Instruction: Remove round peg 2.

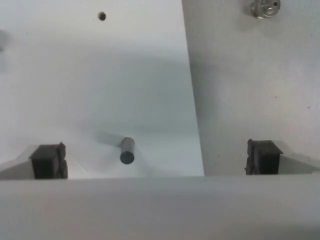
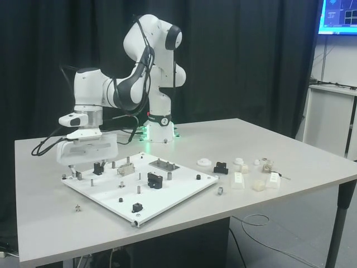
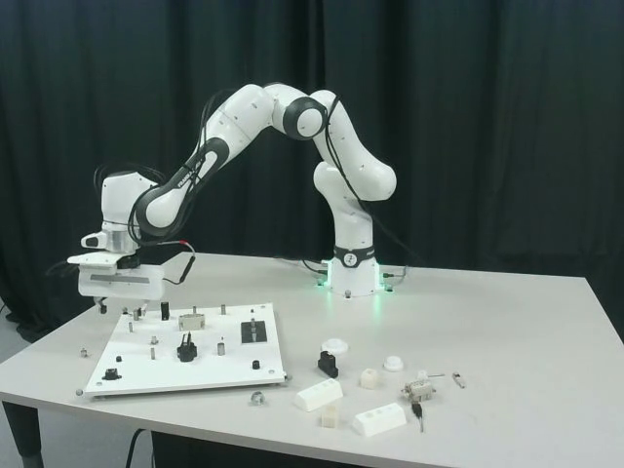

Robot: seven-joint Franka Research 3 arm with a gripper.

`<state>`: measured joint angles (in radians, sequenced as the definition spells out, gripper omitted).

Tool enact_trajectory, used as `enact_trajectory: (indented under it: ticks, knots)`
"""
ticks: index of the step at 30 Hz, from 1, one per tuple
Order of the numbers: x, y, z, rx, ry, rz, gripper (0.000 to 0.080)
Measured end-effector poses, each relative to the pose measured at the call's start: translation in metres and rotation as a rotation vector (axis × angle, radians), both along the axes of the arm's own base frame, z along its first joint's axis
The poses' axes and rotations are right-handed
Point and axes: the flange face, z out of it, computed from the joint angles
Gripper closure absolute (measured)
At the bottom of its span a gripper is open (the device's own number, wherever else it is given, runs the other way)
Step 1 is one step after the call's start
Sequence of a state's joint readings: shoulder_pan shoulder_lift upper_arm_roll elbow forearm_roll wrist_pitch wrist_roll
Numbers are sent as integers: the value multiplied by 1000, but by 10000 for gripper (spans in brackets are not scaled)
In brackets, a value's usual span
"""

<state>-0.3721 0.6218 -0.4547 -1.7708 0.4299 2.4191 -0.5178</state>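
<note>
The gripper (image 1: 155, 160) hangs over one corner of the white board (image 2: 173, 187), the corner farthest from the loose parts on the table. Its two black fingertips (image 1: 48, 161) stand wide apart, holding nothing.

In the wrist view, round peg 2 (image 1: 127, 150) stands upright in the white board as a short grey cylinder. It lies between the two fingertips but not midway: it is closer to one pad and well apart from the other. Neither pad touches it. The peg sits on the board just inside the edge, where the white board gives way to the grey table (image 1: 250, 90). A small dark hole (image 1: 102, 16) shows farther along the board, and a metal bolt (image 1: 264, 7) lies on the table beyond the edge.

In the first room view the gripper (image 2: 73, 168) hovers low over that corner, and a small grey peg (image 2: 78, 175) stands on the board just beside the fingers; whether this is the same peg cannot be told with certainty from here. In the second room view the gripper (image 3: 102, 304) hangs by the far corner of the board (image 3: 185, 356), near its edge.

Black fixtures (image 2: 154, 180) and other short pegs stand across the rest of the board. White blocks (image 3: 317, 395) and small parts lie on the table beside the board's opposite edge.
</note>
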Motion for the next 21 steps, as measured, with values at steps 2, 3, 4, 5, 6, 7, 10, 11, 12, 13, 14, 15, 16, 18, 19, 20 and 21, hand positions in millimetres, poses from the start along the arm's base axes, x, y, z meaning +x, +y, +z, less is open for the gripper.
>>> enact_trajectory:
  ticks: [2,3,4,5,6,7,10,11,12,13,14,15,16,18,19,20,21]
  knots:
    - [0,1,-1,6,3,1,3]
    - [0,1,-1,10,5,2,3]
    - [0,2,-2,13,7,2,3]
    - [0,3,-2,17,9,3,3]
    - [0,3,-3,20,11,3,3]
    - [0,4,-3,24,13,4,3]
    - [0,5,-5,33,20,5,3]
    - [0,5,-6,35,21,6,3]
    - [0,6,-6,37,23,6,3]
    - [0,6,-7,39,25,7,3]
    - [0,6,-8,41,27,7,3]
    - [0,7,-9,42,29,8,3]
    - [0,7,-10,43,31,9,3]
    - [0,7,-11,45,34,10,3]
    - [0,8,-13,45,37,11,3]
    - [0,8,-14,46,39,11,3]
    - [0,8,-15,46,40,11,3]
